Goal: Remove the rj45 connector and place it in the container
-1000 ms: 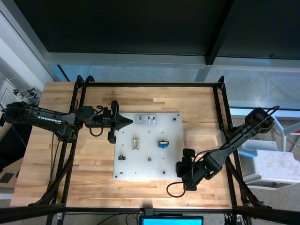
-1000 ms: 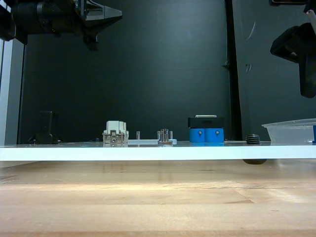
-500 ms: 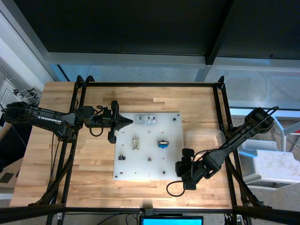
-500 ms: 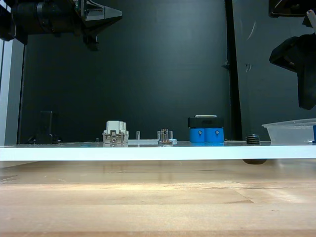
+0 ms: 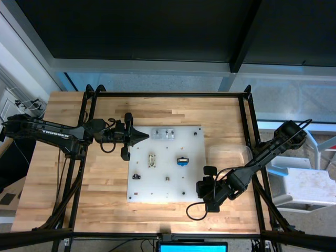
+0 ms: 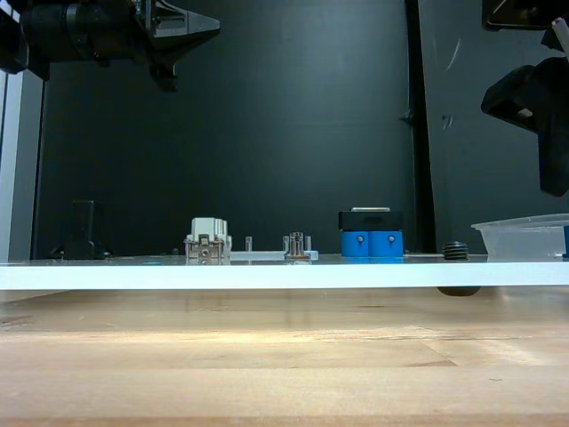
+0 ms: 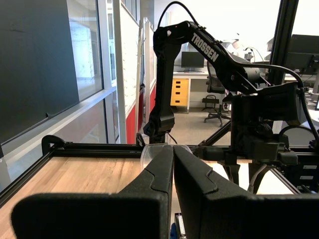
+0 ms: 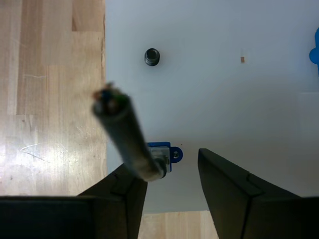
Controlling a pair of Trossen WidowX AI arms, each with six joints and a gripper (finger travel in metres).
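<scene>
— At the board's [image 5: 157, 190] near right corner, what is marked?
— The right gripper [image 5: 205, 184] is shown poised above that corner; in the low view it is raised well clear of the board. Its fingers [image 8: 224, 189] are spread apart and nothing is grasped.
— Where is the rj45 connector [image 8: 160, 160] located?
— It is seen from the right wrist, standing on the board close to its edge and not yet removed. A blue tab [image 8: 175, 155] is visible at its base, and a grey cable stub [image 8: 127, 134] rises from it toward the camera. The connector lies below the gap between the fingers, nearer one finger than the other. Whether that finger is touched cannot be told. In the high view it is hidden under the gripper.
— And the container [image 5: 227, 150]?
— It is set on the table [image 5: 58, 173] just beside the board's right edge, and the right arm runs past its near right corner.
— How is the left gripper [image 5: 146, 136] shown?
— It is held high over the board's far left corner, pointed inward, with its fingers [image 7: 154, 174] pressed together on nothing.
— Which other fittings are labelled?
— A silver connector [image 5: 152, 160] and a blue block [image 5: 182, 161] are marked at mid-board, and a black knob [image 8: 152, 57] near the edge.
</scene>
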